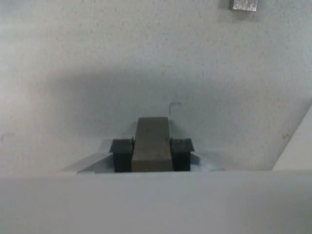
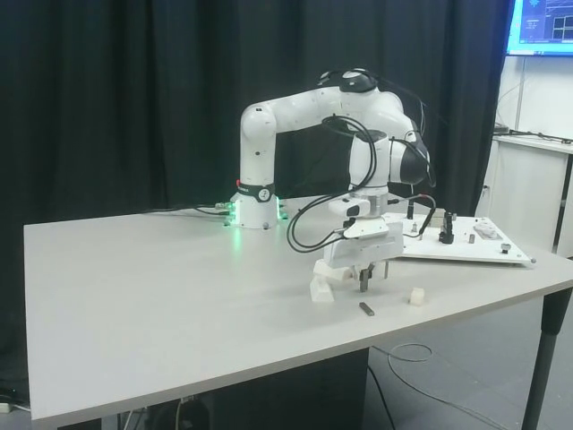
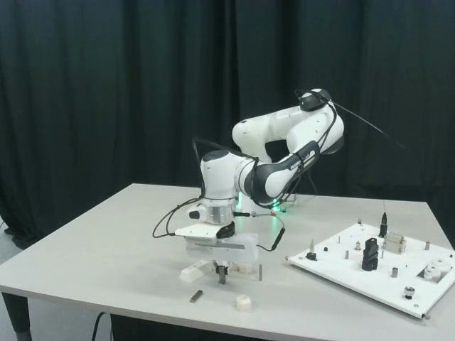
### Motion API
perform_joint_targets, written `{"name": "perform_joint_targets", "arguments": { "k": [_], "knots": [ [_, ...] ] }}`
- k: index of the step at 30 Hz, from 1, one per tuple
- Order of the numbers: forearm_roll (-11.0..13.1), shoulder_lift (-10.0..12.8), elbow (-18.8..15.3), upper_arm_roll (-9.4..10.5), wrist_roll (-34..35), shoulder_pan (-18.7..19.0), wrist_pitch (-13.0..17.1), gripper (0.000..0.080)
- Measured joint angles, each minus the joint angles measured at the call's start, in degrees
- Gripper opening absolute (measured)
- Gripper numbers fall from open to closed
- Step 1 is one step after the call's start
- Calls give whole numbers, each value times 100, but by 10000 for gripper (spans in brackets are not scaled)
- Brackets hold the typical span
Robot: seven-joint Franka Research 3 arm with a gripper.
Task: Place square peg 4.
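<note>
Square peg (image 1: 152,145) clamped upright in pincer (image 1: 152,155), above table (image 1: 97,58)

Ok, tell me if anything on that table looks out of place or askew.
Mostly tidy. One small dark peg lies flat on the grey table, loose, well away from the white board. The gripper holds another peg upright, above the table.

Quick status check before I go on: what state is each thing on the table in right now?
hand: shut on the square peg, above the table.
square peg: held between both fingers, off the table.
small dark piece: lying flat on the table near the hand.
small white block: resting on the table, untouched.
white board: flat on the table, small parts standing on it.
</note>
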Motion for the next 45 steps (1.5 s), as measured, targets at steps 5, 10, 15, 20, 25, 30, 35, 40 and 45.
{"name": "perform_joint_targets", "arguments": {
  "k": [5,10,15,20,25,30,35,40,45],
  "knots": [
    [0,3,37,31,0,-43,0,155],
    [0,4,51,42,16,-68,0,155],
    [0,4,63,48,37,-85,0,155],
    [0,4,85,48,37,-95,0,155],
    [-7,4,134,30,37,-104,-6,618],
    [-64,3,190,-40,37,-104,-88,755],
    [-165,0,249,-172,37,-102,-261,755],
    [-247,-2,318,-322,37,-101,-449,797],
    [-296,-4,375,-461,37,-98,-628,797]
  ]
}}
